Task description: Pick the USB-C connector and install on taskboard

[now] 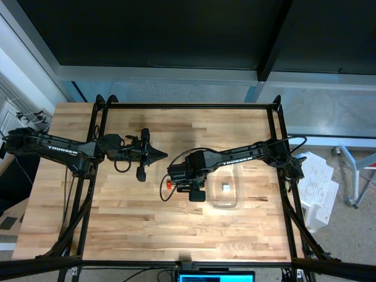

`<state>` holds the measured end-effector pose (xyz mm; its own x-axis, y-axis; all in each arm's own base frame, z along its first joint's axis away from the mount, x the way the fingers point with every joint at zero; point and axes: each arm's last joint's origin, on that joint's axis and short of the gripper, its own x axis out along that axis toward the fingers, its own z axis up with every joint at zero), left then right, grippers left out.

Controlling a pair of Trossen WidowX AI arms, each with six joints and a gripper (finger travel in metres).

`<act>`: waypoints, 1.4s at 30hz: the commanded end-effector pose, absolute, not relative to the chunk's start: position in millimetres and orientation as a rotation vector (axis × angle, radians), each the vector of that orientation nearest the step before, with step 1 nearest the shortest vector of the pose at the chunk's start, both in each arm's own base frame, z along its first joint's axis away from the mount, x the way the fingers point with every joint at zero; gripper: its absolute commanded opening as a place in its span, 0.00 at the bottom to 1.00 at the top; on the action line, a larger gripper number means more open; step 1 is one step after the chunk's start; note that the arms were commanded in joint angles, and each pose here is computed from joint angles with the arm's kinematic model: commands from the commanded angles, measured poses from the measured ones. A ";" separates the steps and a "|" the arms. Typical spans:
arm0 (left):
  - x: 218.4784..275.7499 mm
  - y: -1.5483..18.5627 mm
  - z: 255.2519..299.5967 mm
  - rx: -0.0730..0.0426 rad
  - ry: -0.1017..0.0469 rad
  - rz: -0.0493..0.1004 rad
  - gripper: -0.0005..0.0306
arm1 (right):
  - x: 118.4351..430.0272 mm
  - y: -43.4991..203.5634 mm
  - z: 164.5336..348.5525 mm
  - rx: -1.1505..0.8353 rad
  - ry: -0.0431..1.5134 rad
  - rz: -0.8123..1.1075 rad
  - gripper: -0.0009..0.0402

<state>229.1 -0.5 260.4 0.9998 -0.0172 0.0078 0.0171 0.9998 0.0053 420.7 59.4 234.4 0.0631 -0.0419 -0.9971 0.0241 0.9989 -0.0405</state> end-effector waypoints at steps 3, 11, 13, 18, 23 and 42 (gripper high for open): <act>229.2 -0.5 260.6 0.006 -0.009 -0.017 0.02 | 421.0 59.6 232.1 -0.015 1.514 -0.051 0.02; 229.2 -0.5 260.6 0.006 -0.009 -0.017 0.02 | 420.6 59.7 235.1 -0.017 1.502 -0.047 0.02; 229.2 -0.4 260.6 0.006 -0.009 -0.017 0.02 | 420.6 59.5 235.6 -0.021 1.500 -0.043 0.04; 229.2 -0.4 260.6 0.006 -0.009 -0.017 0.02 | 419.9 59.4 239.4 -0.020 1.486 -0.041 0.17; 229.2 -0.5 260.5 0.006 -0.008 -0.017 0.02 | 418.6 59.3 242.4 -0.020 1.481 -0.041 0.31; 229.2 -0.4 260.6 0.006 -0.009 -0.017 0.02 | 392.6 55.4 287.2 -0.027 1.441 -0.025 0.45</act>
<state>229.2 -0.5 260.5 0.9998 -0.0172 0.0082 0.0171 0.9998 0.0053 393.9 55.4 283.9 0.1196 -0.0349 -0.9922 0.0009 0.9994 -0.0351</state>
